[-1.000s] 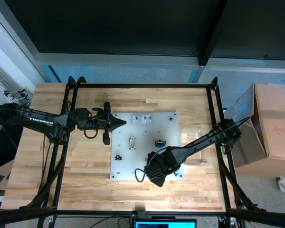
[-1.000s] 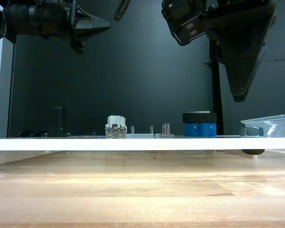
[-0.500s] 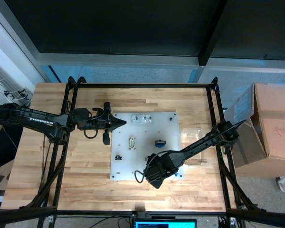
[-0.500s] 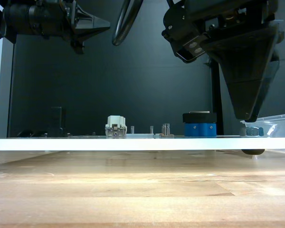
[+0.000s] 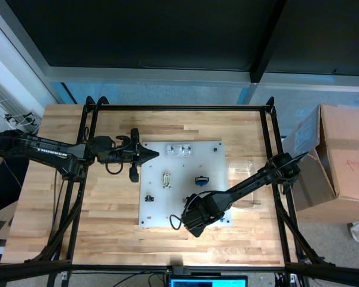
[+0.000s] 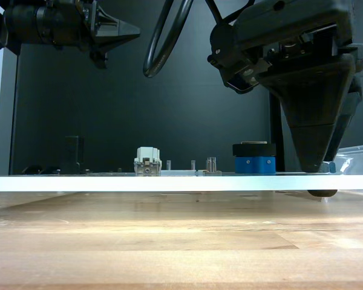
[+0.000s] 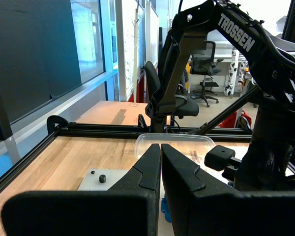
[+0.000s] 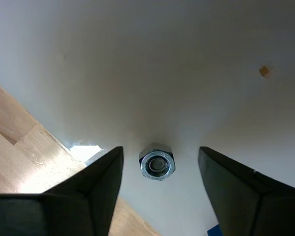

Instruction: Unfasten the M12 nut and place it in the container

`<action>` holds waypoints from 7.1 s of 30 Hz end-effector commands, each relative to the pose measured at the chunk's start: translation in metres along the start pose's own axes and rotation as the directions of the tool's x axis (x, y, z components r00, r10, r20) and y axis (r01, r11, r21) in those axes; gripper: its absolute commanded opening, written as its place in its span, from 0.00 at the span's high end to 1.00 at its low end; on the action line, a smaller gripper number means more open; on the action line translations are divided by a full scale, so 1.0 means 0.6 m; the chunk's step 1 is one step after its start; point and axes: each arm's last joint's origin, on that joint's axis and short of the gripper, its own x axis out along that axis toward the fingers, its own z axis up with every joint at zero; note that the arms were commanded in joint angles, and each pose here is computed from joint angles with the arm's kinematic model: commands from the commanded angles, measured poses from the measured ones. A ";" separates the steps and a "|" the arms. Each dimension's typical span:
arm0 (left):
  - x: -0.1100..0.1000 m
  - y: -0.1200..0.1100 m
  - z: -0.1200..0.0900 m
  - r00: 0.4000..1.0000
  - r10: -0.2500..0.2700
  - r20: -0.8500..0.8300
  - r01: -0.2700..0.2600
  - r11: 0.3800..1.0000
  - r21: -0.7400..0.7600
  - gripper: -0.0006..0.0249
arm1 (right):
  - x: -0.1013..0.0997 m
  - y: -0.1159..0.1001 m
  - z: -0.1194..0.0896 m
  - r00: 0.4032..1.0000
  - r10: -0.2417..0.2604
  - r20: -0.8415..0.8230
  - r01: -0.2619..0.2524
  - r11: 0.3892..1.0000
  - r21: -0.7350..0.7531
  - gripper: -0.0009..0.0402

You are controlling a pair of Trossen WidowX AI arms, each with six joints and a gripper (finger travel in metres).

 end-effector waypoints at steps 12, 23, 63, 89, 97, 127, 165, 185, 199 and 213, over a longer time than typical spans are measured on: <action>0.000 0.000 0.000 1.000 0.000 0.000 0.000 1.000 0.000 0.98 | 0.001 0.000 -0.001 1.000 0.003 -0.012 -0.007 0.955 -0.298 0.91; 0.000 0.000 0.000 1.000 0.000 0.000 0.000 1.000 0.000 0.98 | 0.001 0.001 -0.003 0.999 0.021 -0.048 -0.051 0.580 -0.813 0.95; 0.000 0.000 0.000 1.000 0.000 0.000 0.000 1.000 0.000 0.98 | -0.035 -0.006 -0.020 0.990 0.136 -0.030 -0.126 0.776 -0.619 0.99; 0.000 0.000 0.000 1.000 0.000 0.000 0.000 1.000 0.000 0.98 | -0.002 -0.022 -0.028 0.993 0.116 -0.006 -0.100 0.826 -0.555 0.98; 0.000 0.000 0.000 1.000 0.000 0.000 0.000 1.000 0.000 0.97 | -0.005 -0.027 -0.028 0.996 0.090 0.008 -0.070 0.829 -0.556 0.98; 0.000 0.000 0.000 1.000 0.000 0.000 0.000 1.000 0.000 0.98 | -0.038 -0.027 -0.037 0.970 0.220 -0.106 -0.242 0.804 -0.543 0.98; 0.000 0.000 0.000 1.000 0.000 0.000 0.000 1.000 0.000 0.98 | -0.024 -0.056 -0.025 0.973 -0.074 0.220 0.179 0.843 -0.507 0.98; 0.000 0.000 0.000 1.000 0.000 0.000 0.000 1.000 0.000 0.98 | -0.035 -0.034 -0.034 0.986 0.161 -0.030 -0.150 0.810 -0.567 0.98; 0.000 0.000 0.000 1.000 0.000 0.001 0.000 1.000 0.000 0.98 | -0.006 -0.024 -0.025 0.987 0.159 -0.036 -0.149 0.786 -0.599 0.98; 0.000 0.000 0.000 1.000 0.000 0.000 0.000 1.000 0.000 0.98 | -0.005 -0.031 -0.021 0.995 0.098 0.032 -0.060 0.800 -0.597 0.98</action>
